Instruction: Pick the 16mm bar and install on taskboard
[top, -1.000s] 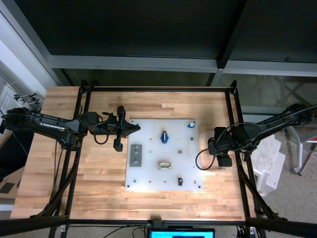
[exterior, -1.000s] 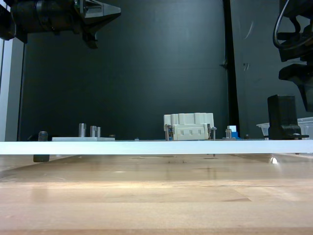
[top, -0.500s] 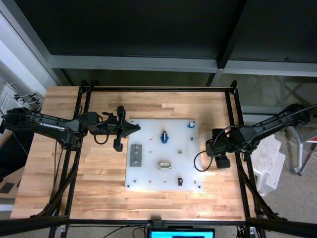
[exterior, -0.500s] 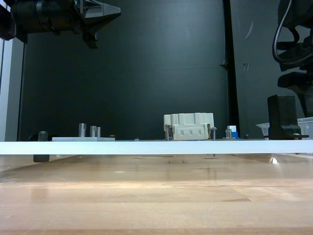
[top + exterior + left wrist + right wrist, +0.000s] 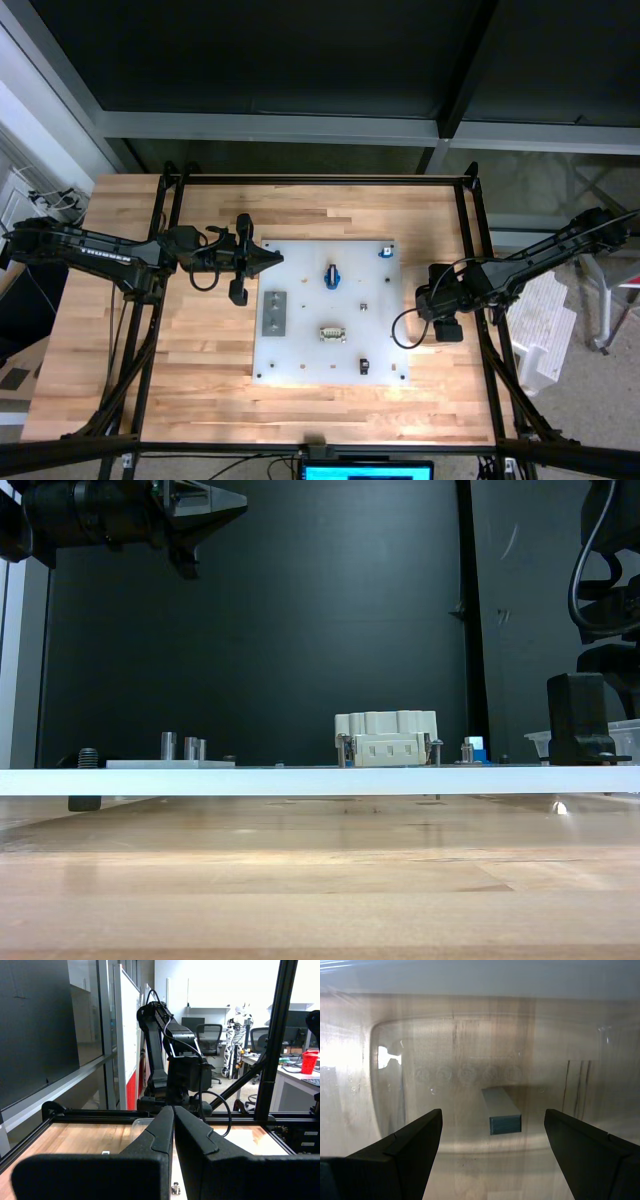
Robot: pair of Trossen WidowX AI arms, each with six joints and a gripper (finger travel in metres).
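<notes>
The 16mm bar (image 5: pixel 502 1105), a short grey-blue block, lies free on the floor of a clear plastic tray (image 5: pixel 420 1040). My right gripper (image 5: pixel 492 1115) hangs open over it, one finger on each side and neither touching it. In the high view this gripper (image 5: pixel 432 303) points down just off the right edge of the white taskboard (image 5: pixel 300 370). My left gripper (image 5: pixel 272 259) is shut on nothing and held level, high over the board's left edge. It also shows in the low view as the left gripper (image 5: pixel 238 500) and from its own camera as the left gripper (image 5: pixel 173 1122).
On the board stand a grey plate with pegs (image 5: pixel 273 313), a beige connector (image 5: pixel 386 738), a blue knob (image 5: pixel 332 276) and a black block (image 5: pixel 577 718). A black frame (image 5: pixel 470 240) borders the table. The clear tray rim (image 5: pixel 540 740) shows behind the board's right end.
My right arm has shifted slightly leftward and toward the near edge in the high view. The left arm and the bar have not moved.
</notes>
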